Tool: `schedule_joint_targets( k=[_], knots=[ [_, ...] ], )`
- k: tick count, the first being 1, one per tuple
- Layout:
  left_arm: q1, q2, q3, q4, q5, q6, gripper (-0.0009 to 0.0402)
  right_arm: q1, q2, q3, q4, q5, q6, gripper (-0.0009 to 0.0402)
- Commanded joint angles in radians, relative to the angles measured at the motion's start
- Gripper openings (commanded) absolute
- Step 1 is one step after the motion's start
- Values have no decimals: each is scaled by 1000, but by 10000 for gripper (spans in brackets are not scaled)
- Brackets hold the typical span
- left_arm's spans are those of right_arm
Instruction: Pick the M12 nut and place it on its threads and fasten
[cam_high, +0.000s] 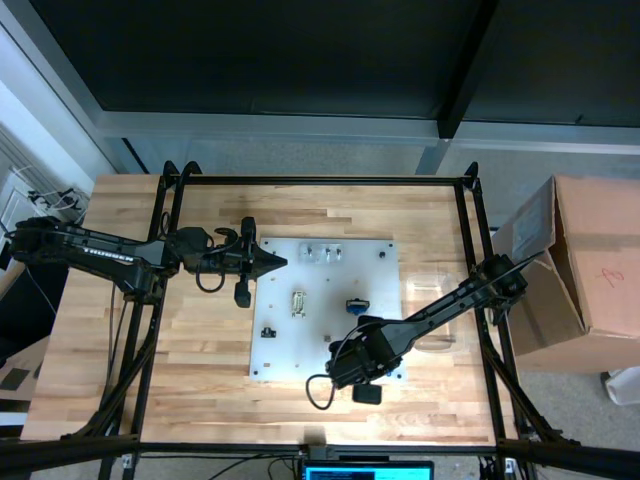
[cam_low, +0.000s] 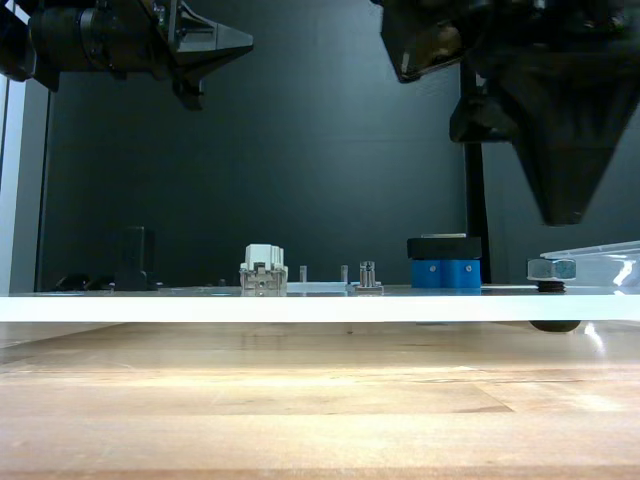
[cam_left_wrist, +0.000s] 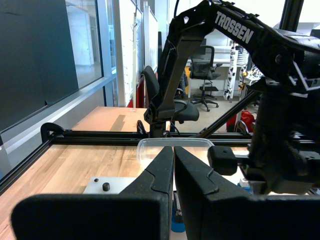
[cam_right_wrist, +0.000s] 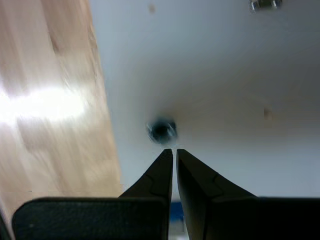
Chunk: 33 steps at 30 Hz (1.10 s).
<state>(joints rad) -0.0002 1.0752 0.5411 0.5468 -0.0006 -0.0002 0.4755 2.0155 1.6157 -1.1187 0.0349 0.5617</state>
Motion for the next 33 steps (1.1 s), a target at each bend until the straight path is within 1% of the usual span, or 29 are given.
schedule_joint_targets(
  k=[1, 5, 7, 8, 14, 15, 16, 18, 19, 20, 21, 23, 25, 29, 33],
  knots=[
    [0, 0, 0, 0, 0, 0, 0, -3, 0, -43, 38, 0, -47, 0],
    [0, 0, 0, 0, 0, 0, 0, -3, 5, -63, 75, 4, -68, 0],
    [0, 0, 0, 0, 0, 0, 0, -3, 5, -63, 76, 27, -68, 0],
    [0, 0, 0, 0, 0, 0, 0, -3, 5, -61, 79, 29, -68, 0],
    [0, 0, 0, 0, 0, 0, 0, -2, 6, -62, 88, 19, -69, 0],
    [0, 0, 0, 0, 0, 0, 0, -3, 6, -63, 92, -1, -72, 0],
    [0, 0, 0, 0, 0, 0, 0, -2, 6, -64, 100, -45, -83, 0],
    [0, 0, 0, 0, 0, 0, 0, -3, 6, -65, 108, -170, -126, 0],
    [0, 0, 0, 0, 0, 0, 0, -3, 5, -65, 102, -206, -137, 0],
    [0, 0, 0, 0, 0, 0, 0, -3, 4, -65, 93, -213, -145, 0],
    [0, 0, 0, 0, 0, 0, 0, -3, 3, -63, 82, -206, -149, 0],
    [0, 0, 0, 0, 0, 0, 0, -3, -3, -61, 63, -176, -151, 0],
    [0, 0, 0, 0, 0, 0, 0, -3, -9, -61, 53, -130, -147, 0],
    [0, 0, 0, 0, 0, 0, 0, -3, -18, -61, 35, -6, -113, 0],
    [0, 0, 0, 0, 0, 0, 0, -6, -27, -61, 42, 56, -106, 0]
  ],
)
